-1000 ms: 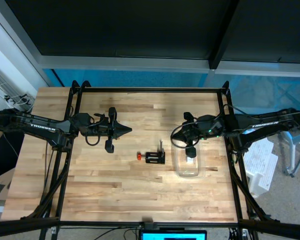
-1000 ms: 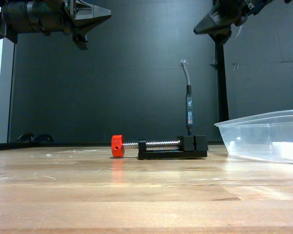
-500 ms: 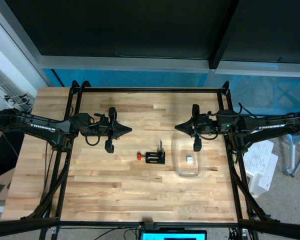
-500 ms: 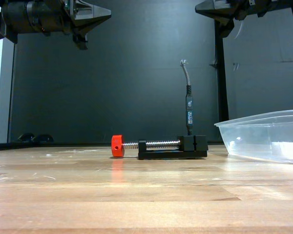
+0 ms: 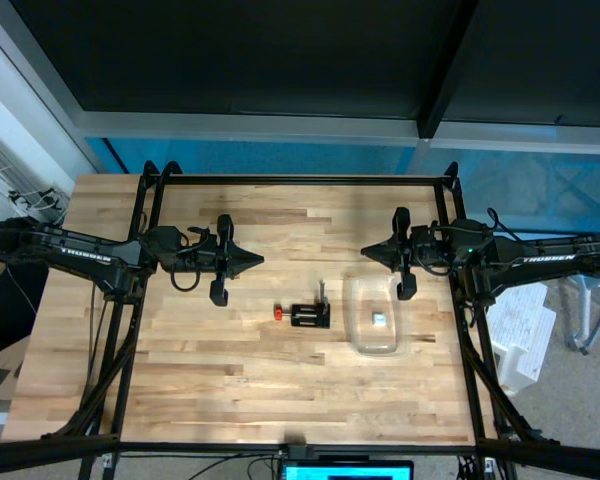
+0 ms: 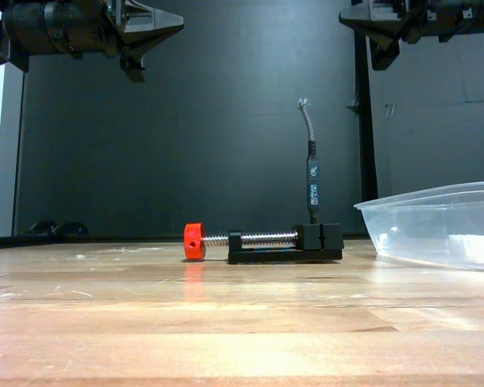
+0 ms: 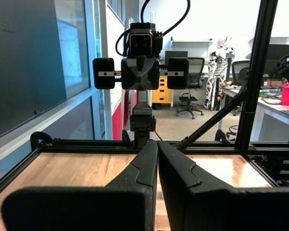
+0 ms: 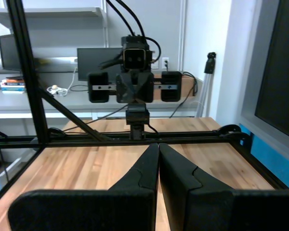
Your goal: Pick the usb-c connector and install on the hub
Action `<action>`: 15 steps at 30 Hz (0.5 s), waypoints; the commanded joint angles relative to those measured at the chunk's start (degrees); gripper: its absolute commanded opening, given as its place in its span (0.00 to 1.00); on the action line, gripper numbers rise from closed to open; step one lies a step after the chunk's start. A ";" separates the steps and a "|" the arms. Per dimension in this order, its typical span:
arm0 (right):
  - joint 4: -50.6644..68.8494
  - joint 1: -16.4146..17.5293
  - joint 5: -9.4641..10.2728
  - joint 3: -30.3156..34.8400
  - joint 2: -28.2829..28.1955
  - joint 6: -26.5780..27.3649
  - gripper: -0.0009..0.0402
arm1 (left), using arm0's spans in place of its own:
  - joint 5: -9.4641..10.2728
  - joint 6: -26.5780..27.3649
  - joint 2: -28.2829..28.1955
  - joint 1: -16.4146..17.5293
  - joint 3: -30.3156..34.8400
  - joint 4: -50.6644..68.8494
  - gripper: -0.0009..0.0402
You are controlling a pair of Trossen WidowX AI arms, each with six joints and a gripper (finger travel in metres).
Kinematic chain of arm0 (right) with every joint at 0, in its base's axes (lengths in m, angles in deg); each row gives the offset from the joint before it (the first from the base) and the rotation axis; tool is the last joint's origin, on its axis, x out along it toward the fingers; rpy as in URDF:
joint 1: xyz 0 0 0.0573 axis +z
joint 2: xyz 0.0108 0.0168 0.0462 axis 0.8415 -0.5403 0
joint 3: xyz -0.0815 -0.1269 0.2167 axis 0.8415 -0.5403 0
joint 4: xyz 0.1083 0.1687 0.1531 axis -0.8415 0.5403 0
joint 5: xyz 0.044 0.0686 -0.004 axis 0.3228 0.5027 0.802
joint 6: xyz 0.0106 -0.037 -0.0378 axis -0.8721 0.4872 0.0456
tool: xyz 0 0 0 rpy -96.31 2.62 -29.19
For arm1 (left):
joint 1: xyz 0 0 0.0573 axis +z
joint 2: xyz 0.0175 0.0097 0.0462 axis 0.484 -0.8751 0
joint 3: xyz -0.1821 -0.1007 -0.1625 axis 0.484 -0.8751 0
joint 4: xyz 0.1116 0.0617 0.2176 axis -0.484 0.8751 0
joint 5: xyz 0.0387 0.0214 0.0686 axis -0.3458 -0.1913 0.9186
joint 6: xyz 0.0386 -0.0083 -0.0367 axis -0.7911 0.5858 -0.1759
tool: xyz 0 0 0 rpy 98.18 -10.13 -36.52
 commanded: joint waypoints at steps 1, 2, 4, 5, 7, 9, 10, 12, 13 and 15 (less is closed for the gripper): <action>0.13 0.04 0.55 -0.28 -0.07 -0.17 0.02 | 0.00 0.00 0.00 0.00 0.00 -0.02 0.02; 0.11 0.04 0.55 -0.24 -0.07 -0.17 0.02 | 0.00 0.00 0.00 0.02 0.00 -0.02 0.02; 0.11 0.04 0.52 -0.24 -0.13 -0.11 0.02 | 0.00 0.00 0.00 0.00 0.00 -0.02 0.02; 0.11 0.04 0.52 -0.24 -0.24 -0.11 0.02 | 0.00 0.00 0.00 0.00 0.00 -0.02 0.02; 0.11 0.04 0.48 -0.26 -0.68 -0.07 0.02 | 0.00 0.00 0.00 0.00 0.00 -0.02 0.02; -0.09 0.04 0.37 -0.26 -1.07 0.15 0.02 | 0.00 0.00 0.00 0.02 0.00 -0.02 0.02; -0.50 0.04 0.39 -0.26 -1.40 0.15 0.02 | 0.00 0.00 0.00 0.02 0.00 -0.02 0.02; -1.68 0.04 0.42 -0.26 -2.27 0.11 0.02 | 0.00 0.00 0.00 0.02 0.00 -0.02 0.02; -2.21 0.07 0.37 -0.26 -2.75 0.13 0.02 | 0.00 0.00 0.00 0.00 0.00 -0.02 0.02; -3.08 0.07 0.33 -0.26 -3.48 0.13 0.02 | 0.00 0.00 0.00 0.02 0.00 -0.02 0.02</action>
